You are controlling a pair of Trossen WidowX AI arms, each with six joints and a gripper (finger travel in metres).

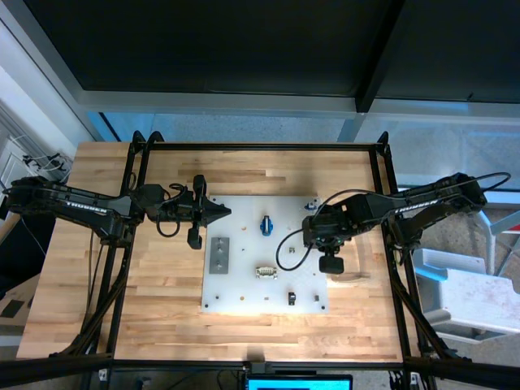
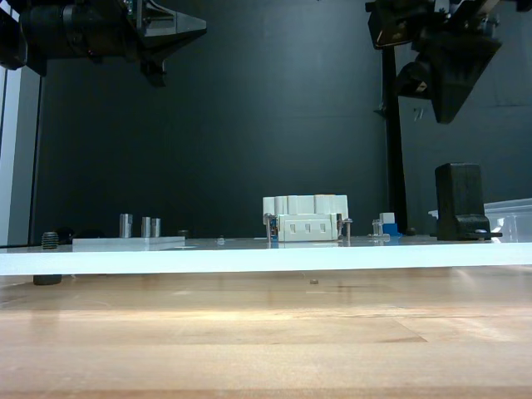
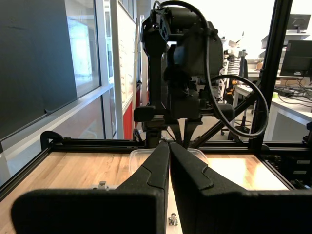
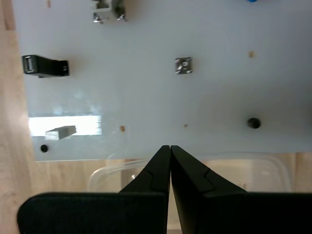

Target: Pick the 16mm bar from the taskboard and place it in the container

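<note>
We see both squeezed shut, holding nothing: left gripper [image 1: 226, 211] at the taskboard's [image 1: 244, 284] ten o'clock, right gripper [image 4: 169, 147] at three.

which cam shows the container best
Right wrist view: the container lies near and large beside the taskboard, only its middle hidden by the shut right tool at the board's right edge. High view shows it faintly; low view, a sliver; left wrist view, its rim past the shut left tool, over the board's left edge.
</note>
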